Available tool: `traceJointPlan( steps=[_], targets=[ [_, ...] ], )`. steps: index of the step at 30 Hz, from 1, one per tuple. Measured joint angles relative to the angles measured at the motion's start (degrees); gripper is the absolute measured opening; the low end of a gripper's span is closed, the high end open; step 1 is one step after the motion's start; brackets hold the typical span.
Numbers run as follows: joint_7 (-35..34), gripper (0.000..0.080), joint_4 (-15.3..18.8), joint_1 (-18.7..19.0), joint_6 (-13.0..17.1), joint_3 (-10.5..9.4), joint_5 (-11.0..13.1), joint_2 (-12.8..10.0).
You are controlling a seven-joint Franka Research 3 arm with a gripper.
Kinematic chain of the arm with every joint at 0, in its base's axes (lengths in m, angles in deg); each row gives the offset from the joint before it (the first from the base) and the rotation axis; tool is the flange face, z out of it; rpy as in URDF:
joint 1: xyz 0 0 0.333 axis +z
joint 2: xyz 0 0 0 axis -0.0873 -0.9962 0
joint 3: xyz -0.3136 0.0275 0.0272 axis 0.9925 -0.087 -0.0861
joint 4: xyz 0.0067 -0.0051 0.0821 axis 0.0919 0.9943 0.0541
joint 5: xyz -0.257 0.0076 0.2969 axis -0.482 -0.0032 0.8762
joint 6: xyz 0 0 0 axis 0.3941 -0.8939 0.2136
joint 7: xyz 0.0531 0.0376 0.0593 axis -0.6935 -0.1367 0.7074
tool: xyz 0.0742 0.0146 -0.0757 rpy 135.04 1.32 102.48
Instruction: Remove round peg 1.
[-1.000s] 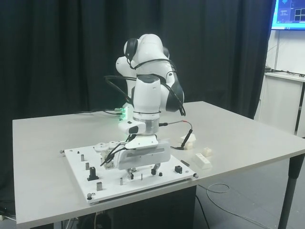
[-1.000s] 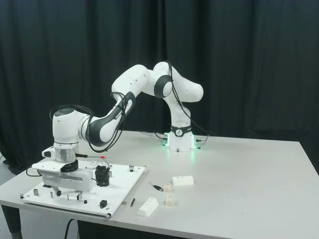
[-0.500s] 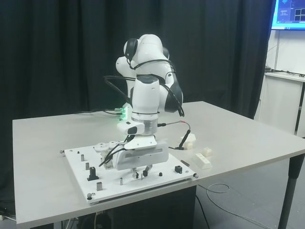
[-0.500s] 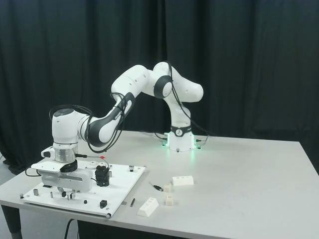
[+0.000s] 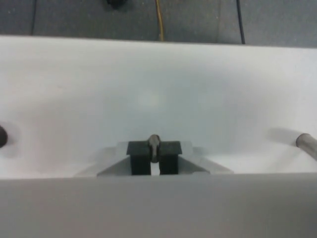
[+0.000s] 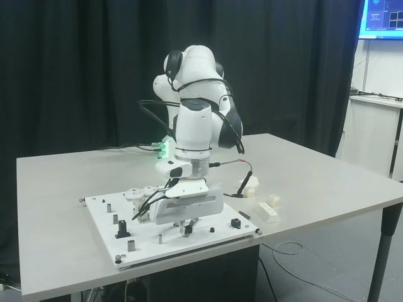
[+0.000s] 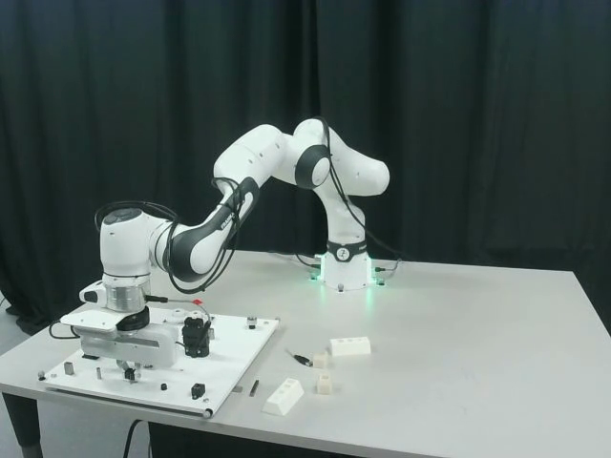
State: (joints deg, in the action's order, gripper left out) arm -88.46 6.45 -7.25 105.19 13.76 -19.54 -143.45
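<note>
The gripper point(image 5: 154, 157) has closed in: a second ago its black fingers point(image 5: 139, 157) stood wide apart over the board point(image 6: 101, 220), half a second ago they were narrower, and now they are pinched on the peg point(image 5: 154, 145). In the wrist view the thin grey peg stands upright right between the two pads, its rounded top showing just above them, touching both. From the room views the gripper point(image 6: 187, 228) sits low over the near edge of the board, much where it was before, so the arm has not begun to lift. By my judgement the grasp is made and the peg is not yet out of its hole; a straight upward pull comes next. Another grey pin point(image 5: 307, 145) lies well off to one side of the fingers, untouched.
</note>
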Motion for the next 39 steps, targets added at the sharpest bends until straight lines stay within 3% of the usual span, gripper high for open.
traceJointPlan(
  steps=[14,33,39],
  targets=[
    [-0.18,0.0033,-1.05,-0.01,-1.47,0.3,0.0,0.0],
    [-1.04,0.0031,-7.58,0.03,-10.37,2.54,-0.05,0.02],
    [-1.08,0.0031,-8.55,0.02,-11.4,2.77,-0.05,0.03]
  ],
)
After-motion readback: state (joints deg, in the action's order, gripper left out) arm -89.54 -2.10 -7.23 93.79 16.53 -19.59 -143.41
